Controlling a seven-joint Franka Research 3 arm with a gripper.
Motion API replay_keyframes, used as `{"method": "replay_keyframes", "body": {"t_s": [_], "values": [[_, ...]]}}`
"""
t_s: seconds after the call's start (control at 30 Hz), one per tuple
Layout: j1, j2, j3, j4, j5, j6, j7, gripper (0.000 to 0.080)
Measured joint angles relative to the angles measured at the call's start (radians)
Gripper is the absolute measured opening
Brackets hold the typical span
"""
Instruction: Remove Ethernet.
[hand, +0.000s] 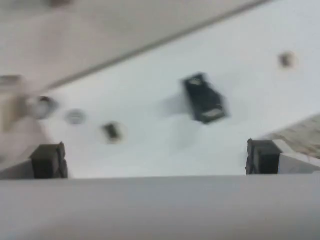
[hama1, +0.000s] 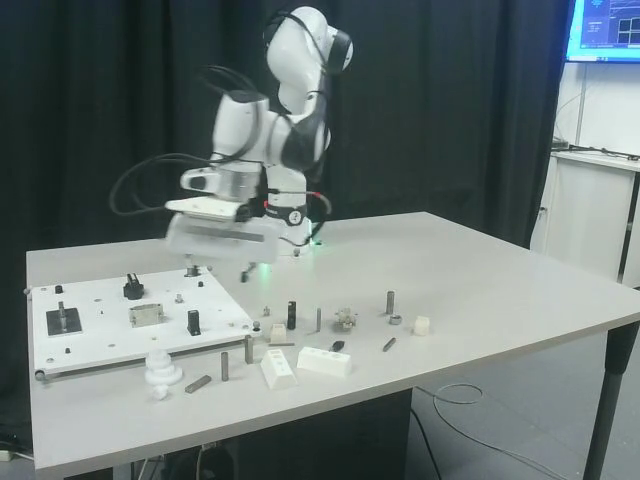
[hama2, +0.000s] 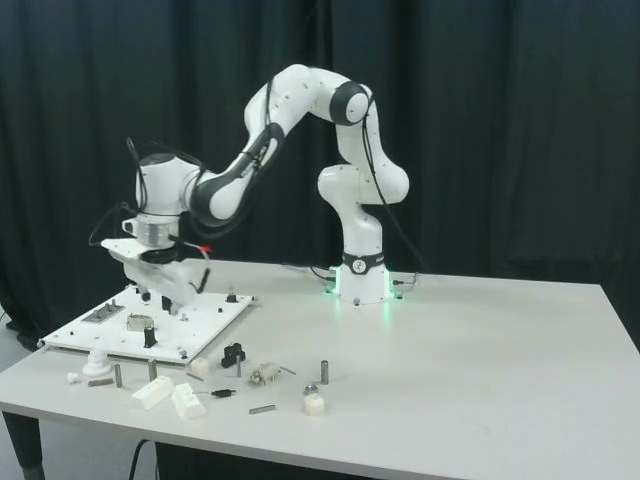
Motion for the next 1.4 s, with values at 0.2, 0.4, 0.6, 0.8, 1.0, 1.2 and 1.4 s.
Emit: {"method": "replay_keyframes", "body": {"t_s": [0.2,0.4,0.6,0.8,1.0,1.2,1.4], "values": [[-0.085,0.004,-0.001,0.000,0.001,0.008,-0.001,0.0800],[-0.154,0.004,-0.001,-0.001,0.043,0.011,0.034,0.0800],[-0.205,0.004,-0.006,-0.008,0.087,-0.002,0.068,0.0800],[-0.241,0.003,-0.025,-0.013,0.135,-0.064,0.095,0.0800],[-0.260,0.003,-0.061,-0.014,0.174,-0.143,0.096,0.0800],[-0.267,0.002,-0.104,-0.016,0.200,-0.225,0.096,0.0800],[-0.267,0.002,-0.138,-0.026,0.218,-0.288,0.099,0.0800]]}}
